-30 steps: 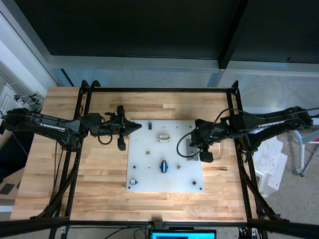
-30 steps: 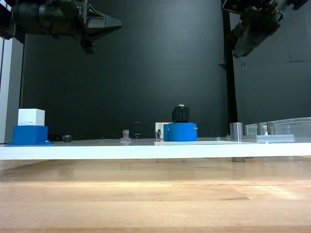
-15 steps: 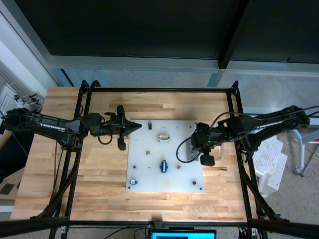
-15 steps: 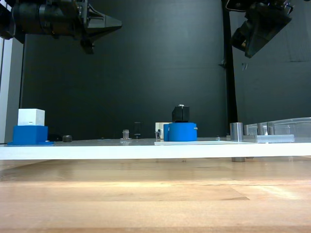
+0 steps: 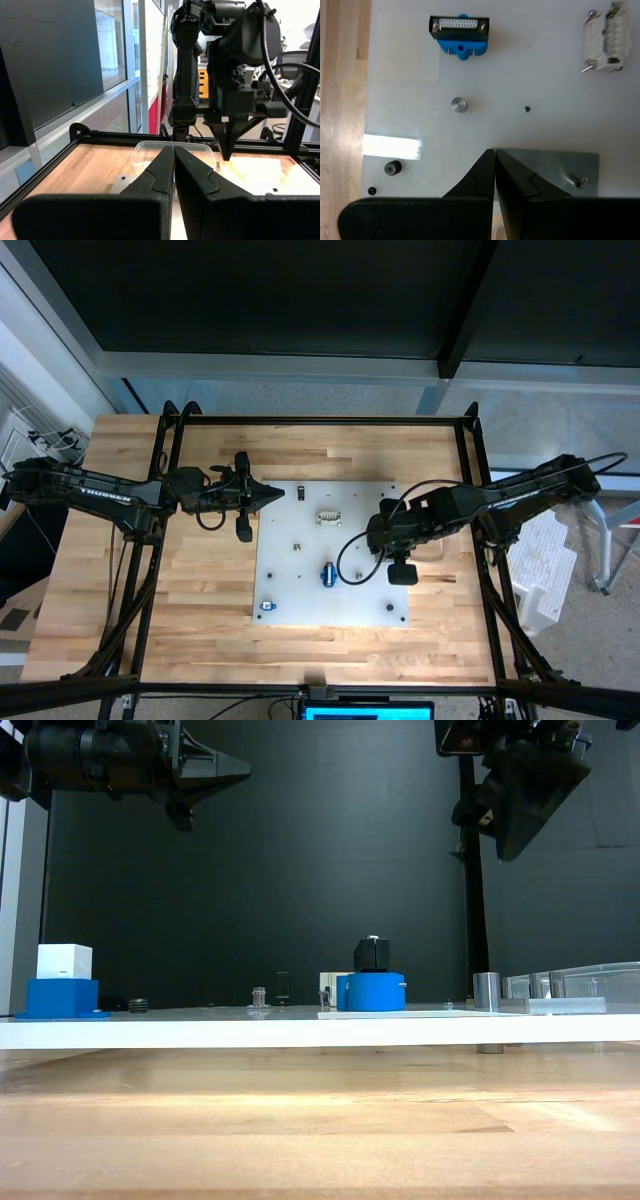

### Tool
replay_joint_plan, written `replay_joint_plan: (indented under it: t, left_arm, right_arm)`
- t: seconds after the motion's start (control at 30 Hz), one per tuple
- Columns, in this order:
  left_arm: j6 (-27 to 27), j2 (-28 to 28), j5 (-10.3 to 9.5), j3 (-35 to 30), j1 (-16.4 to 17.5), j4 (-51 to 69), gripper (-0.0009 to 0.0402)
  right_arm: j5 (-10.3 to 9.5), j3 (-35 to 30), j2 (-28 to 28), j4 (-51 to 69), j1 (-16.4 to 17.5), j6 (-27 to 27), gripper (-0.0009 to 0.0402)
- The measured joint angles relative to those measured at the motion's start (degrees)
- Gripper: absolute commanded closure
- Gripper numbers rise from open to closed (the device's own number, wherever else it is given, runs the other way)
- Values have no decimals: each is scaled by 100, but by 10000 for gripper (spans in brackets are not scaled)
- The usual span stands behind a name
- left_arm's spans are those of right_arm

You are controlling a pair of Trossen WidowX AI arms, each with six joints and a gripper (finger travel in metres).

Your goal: Remove the 16mm cylinder and place in the container

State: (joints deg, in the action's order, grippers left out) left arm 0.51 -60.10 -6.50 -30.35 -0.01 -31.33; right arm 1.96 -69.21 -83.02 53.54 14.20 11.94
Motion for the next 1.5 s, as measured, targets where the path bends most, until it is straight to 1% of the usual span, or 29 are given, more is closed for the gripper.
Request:
replay_joint_plan:
  t: [0.1,0.3,0.43,0.5,0.57,0.67,0.8,0.97,1.5]
  left_arm:
    - [2,0,0,-2,0,0,393]
    - [2,0,0,-2,0,0,393]
    - [0,0,0,0,0,0,393]
    - [0,0,0,0,0,0,393]
    - [0,0,0,-2,0,0,393]
    - [2,0,0,0,0,0,393]
    - [2,0,0,-2,0,0,393]
    - [0,0,0,0,0,0,393]
    - [2,0,0,-2,0,0,393]
  right_arm:
    - [0,-33,-201,-2,70,13,368]
    - [22,-98,-616,-17,190,96,294]
    - [24,-221,-861,-20,210,142,251]
    - [72,-293,-957,-22,229,170,234]
    - [170,-337,-1034,-24,249,177,220]
    - [175,-345,-1106,-63,269,247,204]
    - [175,-345,-1222,-116,293,391,190]
    - [162,-345,-1379,-236,313,522,182]
    - [151,-343,-1751,-509,389,579,181]
